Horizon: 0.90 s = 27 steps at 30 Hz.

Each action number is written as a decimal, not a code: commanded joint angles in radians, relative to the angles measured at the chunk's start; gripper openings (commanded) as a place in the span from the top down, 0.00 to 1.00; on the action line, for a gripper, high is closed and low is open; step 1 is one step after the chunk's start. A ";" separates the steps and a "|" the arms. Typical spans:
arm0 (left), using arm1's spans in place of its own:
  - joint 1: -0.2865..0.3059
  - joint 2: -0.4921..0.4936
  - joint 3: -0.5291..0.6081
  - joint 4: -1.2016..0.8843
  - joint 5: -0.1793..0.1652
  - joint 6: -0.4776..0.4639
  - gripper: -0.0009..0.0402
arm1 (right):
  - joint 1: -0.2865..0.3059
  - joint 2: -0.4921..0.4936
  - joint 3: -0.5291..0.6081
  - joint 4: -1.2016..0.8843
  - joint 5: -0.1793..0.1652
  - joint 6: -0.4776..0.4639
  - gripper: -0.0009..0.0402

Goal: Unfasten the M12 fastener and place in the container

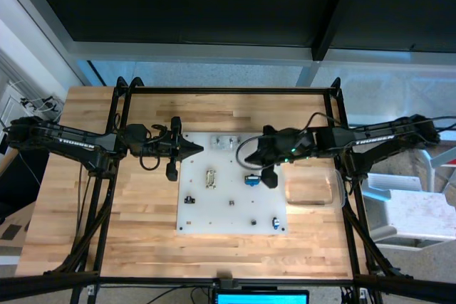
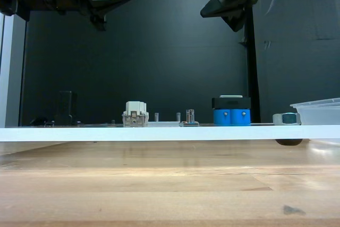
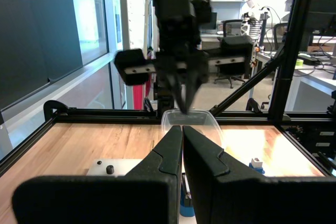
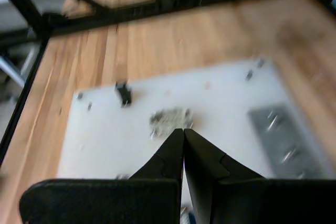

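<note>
Near and below the right gripper (image 4: 184, 130), closed high over the white board (image 1: 214, 211) — nut (image 2: 287, 118) barely made out, beside the container (image 2: 319, 111); left gripper (image 3: 182, 129) closed opposite; "TROSSEN" on both arms (image 1: 68, 144).

— What colour is the bench?

— The table (image 1: 128, 247) is pale honey wood in lengthwise plank stripes. The frame (image 1: 228, 91) is black and the board (image 1: 214, 211) plain white.

— And on the board?

— There's a bright blue block (image 1: 251, 180) just off centre toward three o'clock, and a beige-grey connector (image 1: 211, 178) toward nine. Near five o'clock the silver nut (image 1: 274, 223) sits on its black stud.

— The container?

— The container (image 1: 311, 191) is clear, off the board at three o'clock, and the wood grain shows through it.

— The arms?

— Both are matt black. The left gripper (image 1: 201, 149) is over the board's ten o'clock and the right gripper (image 1: 247, 164) toward one o'clock. Each has its fingers pressed together.
</note>
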 commanded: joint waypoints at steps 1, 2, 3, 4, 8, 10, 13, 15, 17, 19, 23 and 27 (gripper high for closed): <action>0.000 0.000 0.000 0.000 0.000 0.000 0.98 | 0.027 0.066 0.100 -0.149 0.001 0.074 0.98; 0.000 0.000 0.000 0.000 0.000 0.000 0.98 | 0.033 0.090 0.129 -0.195 0.001 0.104 0.98; 0.000 0.000 0.000 0.001 0.000 0.000 0.98 | 0.037 0.109 0.159 -0.245 0.001 0.136 0.98; 0.000 0.000 0.000 0.000 0.000 0.000 0.98 | 0.043 0.132 0.189 -0.293 0.000 0.165 0.98; 0.000 0.000 0.000 0.000 0.000 0.000 0.98 | 0.070 0.220 0.306 -0.470 0.000 0.267 0.98; 0.000 0.000 0.000 0.001 0.000 0.000 0.98 | 0.083 0.261 0.358 -0.535 0.001 0.313 0.98; 0.000 0.000 0.000 0.000 0.000 0.000 0.98 | 0.104 0.317 0.430 -0.603 0.000 0.366 0.98; 0.000 0.000 0.000 0.001 0.000 0.000 0.98 | 0.123 0.352 0.483 -0.659 0.000 0.404 0.98; 0.000 0.000 0.000 0.000 0.000 0.000 0.98 | 0.142 0.387 0.530 -0.714 0.000 0.443 0.98; 0.000 0.000 0.000 0.000 0.000 0.000 0.98 | 0.159 0.418 0.571 -0.770 -0.001 0.486 0.98; 0.000 0.000 0.000 0.000 0.000 0.000 0.98 | 0.194 0.484 0.637 -0.867 -0.037 0.557 0.98; 0.000 0.000 0.000 0.000 0.000 0.000 0.98 | 0.227 0.537 0.670 -0.899 -0.079 0.601 0.98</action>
